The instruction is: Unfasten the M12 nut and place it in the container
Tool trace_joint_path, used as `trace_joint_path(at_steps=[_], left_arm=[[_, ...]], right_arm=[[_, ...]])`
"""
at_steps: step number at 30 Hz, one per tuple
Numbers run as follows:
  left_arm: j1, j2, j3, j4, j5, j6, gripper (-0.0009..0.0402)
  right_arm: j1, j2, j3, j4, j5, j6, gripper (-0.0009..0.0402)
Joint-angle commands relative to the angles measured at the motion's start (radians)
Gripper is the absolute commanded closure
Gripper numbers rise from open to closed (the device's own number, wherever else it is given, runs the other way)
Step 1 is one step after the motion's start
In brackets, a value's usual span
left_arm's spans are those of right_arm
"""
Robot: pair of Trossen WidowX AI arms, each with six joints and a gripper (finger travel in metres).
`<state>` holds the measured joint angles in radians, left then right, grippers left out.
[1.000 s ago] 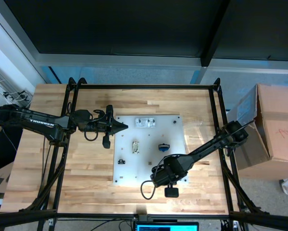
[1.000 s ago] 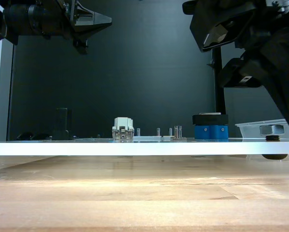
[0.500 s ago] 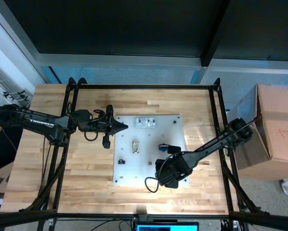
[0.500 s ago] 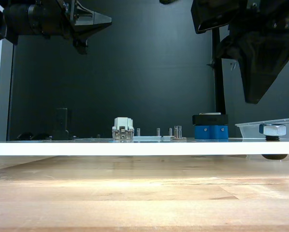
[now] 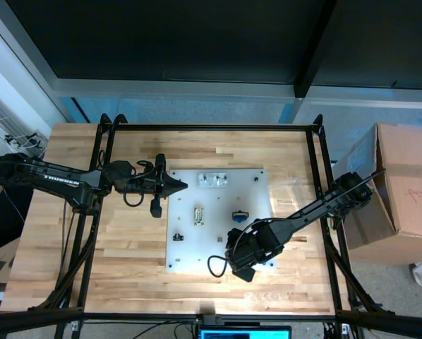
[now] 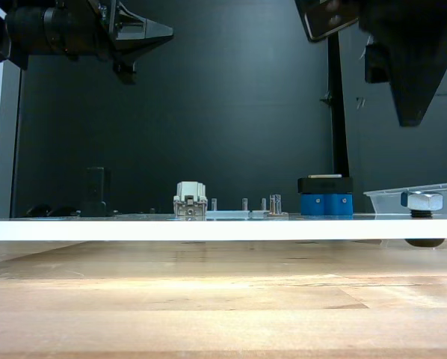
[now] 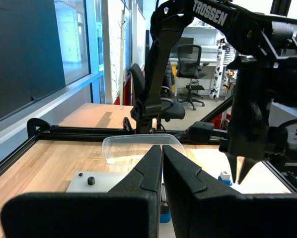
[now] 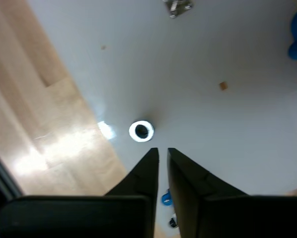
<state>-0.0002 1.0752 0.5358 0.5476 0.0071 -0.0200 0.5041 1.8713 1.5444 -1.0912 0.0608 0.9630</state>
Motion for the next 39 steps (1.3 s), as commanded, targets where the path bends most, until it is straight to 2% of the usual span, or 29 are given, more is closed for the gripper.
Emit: trace_joint_path(at_steps=[1, 10, 13, 17, 22, 27, 31, 39], left_arm=[[0.000, 0.000, 0.000, 0.000, 0.000, 0.000, 0.0393], [0.000, 0.000, 0.000, 0.000, 0.000, 0.000, 0.0393], [0.000, 0.000, 0.000, 0.000, 0.000, 0.000, 0.0393], [0.000, 0.000, 0.000, 0.000, 0.000, 0.000, 0.0393], [0.000, 0.000, 0.000, 0.000, 0.000, 0.000, 0.0393], [0.000, 0.000, 0.000, 0.000, 0.000, 0.000, 0.0393], [0.000, 0.000, 0.000, 0.000, 0.000, 0.000, 0.0393], [0.000, 0.000, 0.000, 0.000, 0.000, 0.000, 0.0393]], right_arm=[[0.000, 0.011, 0.004, -0.002, 0.000, 0.029, 0.0321], [0.002, 0.075, 0.003, 0.037, 0.026, 0.059, 0.0175], [0.002, 0.109, 0.003, 0.058, 0.025, 0.061, 0.0151], [0.002, 0.142, 0.002, 0.086, 0.017, 0.061, 0.0141], [0.002, 0.163, 0.001, 0.090, 0.014, 0.077, 0.0150], [0.003, 0.167, 0.001, 0.091, -0.004, 0.088, 0.0180], [0.002, 0.167, 0.001, 0.091, -0.004, 0.087, 0.0218], [0.002, 0.167, 0.001, 0.090, -0.011, 0.076, 0.0319]])
